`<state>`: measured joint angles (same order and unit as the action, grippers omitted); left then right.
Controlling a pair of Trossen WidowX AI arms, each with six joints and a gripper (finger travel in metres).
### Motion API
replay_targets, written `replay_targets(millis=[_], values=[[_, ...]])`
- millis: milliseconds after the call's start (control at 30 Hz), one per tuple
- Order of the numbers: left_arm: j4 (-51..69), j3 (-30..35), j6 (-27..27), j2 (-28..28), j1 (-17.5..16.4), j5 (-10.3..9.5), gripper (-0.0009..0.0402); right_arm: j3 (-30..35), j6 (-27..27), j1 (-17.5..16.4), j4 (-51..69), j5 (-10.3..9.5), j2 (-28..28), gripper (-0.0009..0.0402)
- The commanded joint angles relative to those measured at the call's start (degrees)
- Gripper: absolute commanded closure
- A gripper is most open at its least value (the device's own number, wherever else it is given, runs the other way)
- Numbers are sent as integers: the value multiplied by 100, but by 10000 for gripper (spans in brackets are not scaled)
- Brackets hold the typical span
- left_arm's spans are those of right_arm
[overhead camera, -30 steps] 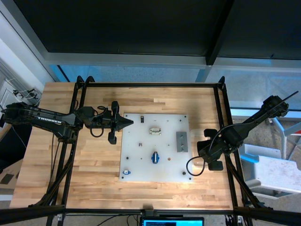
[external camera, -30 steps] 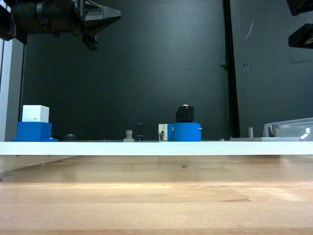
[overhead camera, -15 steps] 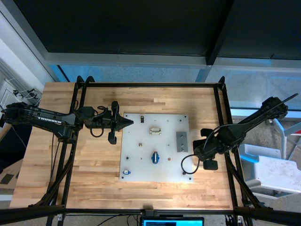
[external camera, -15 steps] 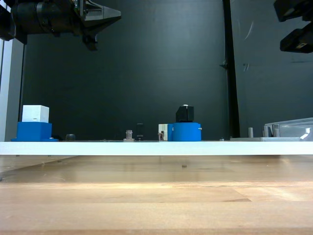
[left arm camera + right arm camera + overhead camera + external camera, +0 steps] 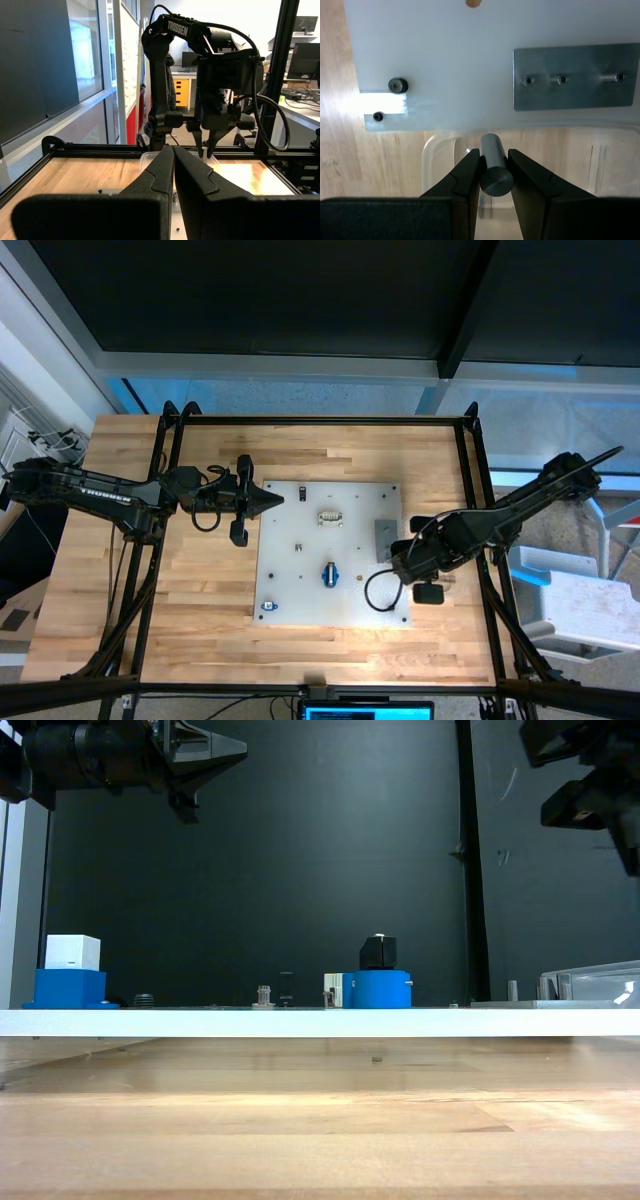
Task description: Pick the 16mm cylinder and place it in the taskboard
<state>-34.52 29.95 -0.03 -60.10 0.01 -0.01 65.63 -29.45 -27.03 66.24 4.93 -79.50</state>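
Taskboard [image 5: 300, 580] edge under right hand [image 5: 494, 156] clamping 16mm cylinder [image 5: 495, 175]; closed left hand [image 5: 277, 500] opposite.

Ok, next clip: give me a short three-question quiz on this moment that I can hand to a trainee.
1. True or false: the left end effector, above the taskboard's left edge, holds the 16mm cylinder.
2. Where is the right end effector? A) beside the left end effector B) over the taskboard's right edge, near the grey block C) out of view
3. Fill in: the left end effector's fingers are ____ (open/shut).
Key: 1 false, the right end effector grips it; 2 B; 3 shut.
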Motion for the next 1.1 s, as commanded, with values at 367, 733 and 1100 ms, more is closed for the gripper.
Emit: replay_targets(millis=[367, 733, 1100], values=[[0, 0, -2, 0, 0, 2, 393, 522, 203, 317, -286, -7, -732, 368], [0, 0, -2, 0, 0, 2, 393, 997, 352, 535, -271, -42, -1239, 368], [0, 0, -2, 0, 0, 2, 393, 1215, 463, 686, -400, -46, -1580, 368]])
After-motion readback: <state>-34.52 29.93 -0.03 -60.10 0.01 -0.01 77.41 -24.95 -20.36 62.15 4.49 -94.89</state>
